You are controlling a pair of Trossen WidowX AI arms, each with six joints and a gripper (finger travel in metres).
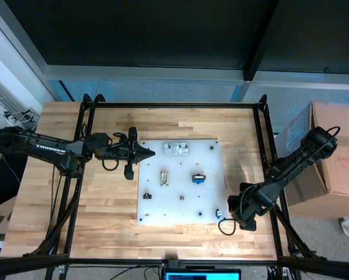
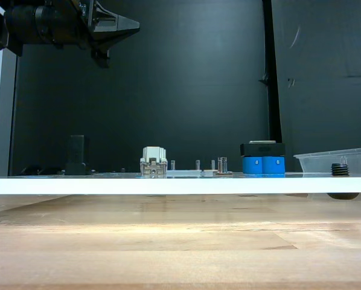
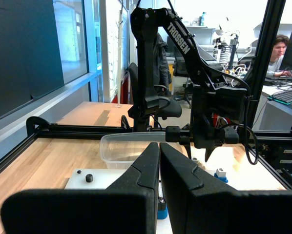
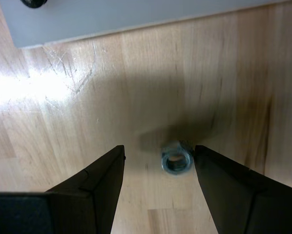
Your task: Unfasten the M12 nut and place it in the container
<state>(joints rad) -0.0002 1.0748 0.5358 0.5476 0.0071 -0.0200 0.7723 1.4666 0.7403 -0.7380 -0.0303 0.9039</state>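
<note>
**On the table, just off the board: M12 nut loose between the spread fingers of the right gripper**

High view: left gripper hovers at the far left edge of the white board, pointing across it. Right gripper is down at the board's near right corner, over the wooden table. The stud is just beside it. Can't make out the nut here.

Low view: stud is bare with its ribs showing, standing in front of the clear tray. Left gripper hangs high above the board. Right gripper not seen.

Left wrist view: left gripper fingers are together, only a thin slit between them. The tray lies beyond, with the right arm behind it.

Right wrist view: right gripper fingers are wide apart. The nut lies flat on bare wood, hole up, between them. It is close to one finger and well off the other, gripped by neither. The board edge and the stud are beyond it.
</note>
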